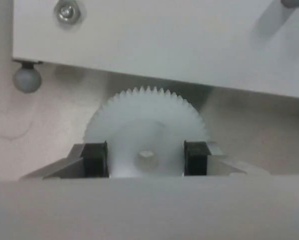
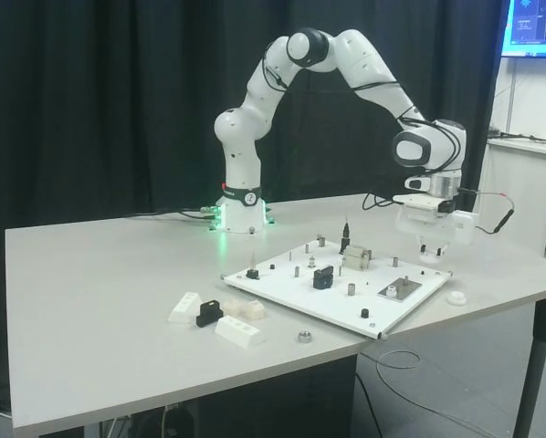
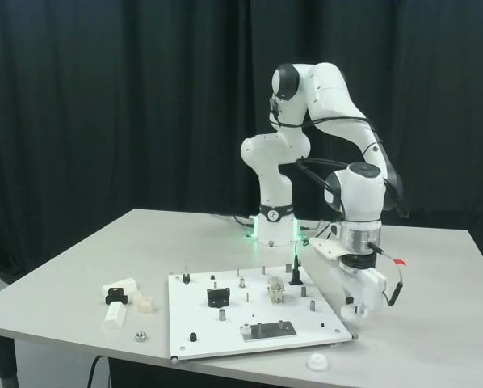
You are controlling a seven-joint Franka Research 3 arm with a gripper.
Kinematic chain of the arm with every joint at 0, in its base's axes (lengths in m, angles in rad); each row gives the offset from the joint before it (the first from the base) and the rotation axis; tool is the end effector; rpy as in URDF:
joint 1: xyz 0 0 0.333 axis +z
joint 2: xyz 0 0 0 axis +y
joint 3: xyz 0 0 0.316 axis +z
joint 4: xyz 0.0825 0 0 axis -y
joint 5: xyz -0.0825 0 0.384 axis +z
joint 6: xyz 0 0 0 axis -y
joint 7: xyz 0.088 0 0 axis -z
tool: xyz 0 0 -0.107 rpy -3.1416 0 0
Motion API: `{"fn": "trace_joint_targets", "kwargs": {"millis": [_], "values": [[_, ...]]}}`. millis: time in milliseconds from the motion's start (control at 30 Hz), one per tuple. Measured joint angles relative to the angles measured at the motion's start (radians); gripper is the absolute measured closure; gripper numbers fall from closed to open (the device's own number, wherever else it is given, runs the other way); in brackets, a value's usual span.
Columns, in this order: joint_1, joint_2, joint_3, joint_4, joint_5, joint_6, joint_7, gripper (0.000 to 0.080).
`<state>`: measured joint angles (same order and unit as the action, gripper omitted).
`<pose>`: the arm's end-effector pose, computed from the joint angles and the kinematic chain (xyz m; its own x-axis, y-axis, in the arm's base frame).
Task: Place large gear.
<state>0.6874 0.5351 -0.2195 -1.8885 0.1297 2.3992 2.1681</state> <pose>0.5618 0.2928 0.2260 -0.1951 -0.9805 0.0243 -0.9808 0.1949 -0.0078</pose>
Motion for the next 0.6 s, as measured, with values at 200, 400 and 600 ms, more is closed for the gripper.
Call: {"fn": "trace_joint_targets", "kwargs": {"millis": [200,400,600], "values": [[0.011,0.013,0.000,0.000,0.003,0.013,0.011,0.0477],[0.020,0.026,0.000,0.000,0.011,0.027,0.011,0.0477],[0.027,0.037,0.000,0.000,0.012,0.040,0.016,0.0442]]}}
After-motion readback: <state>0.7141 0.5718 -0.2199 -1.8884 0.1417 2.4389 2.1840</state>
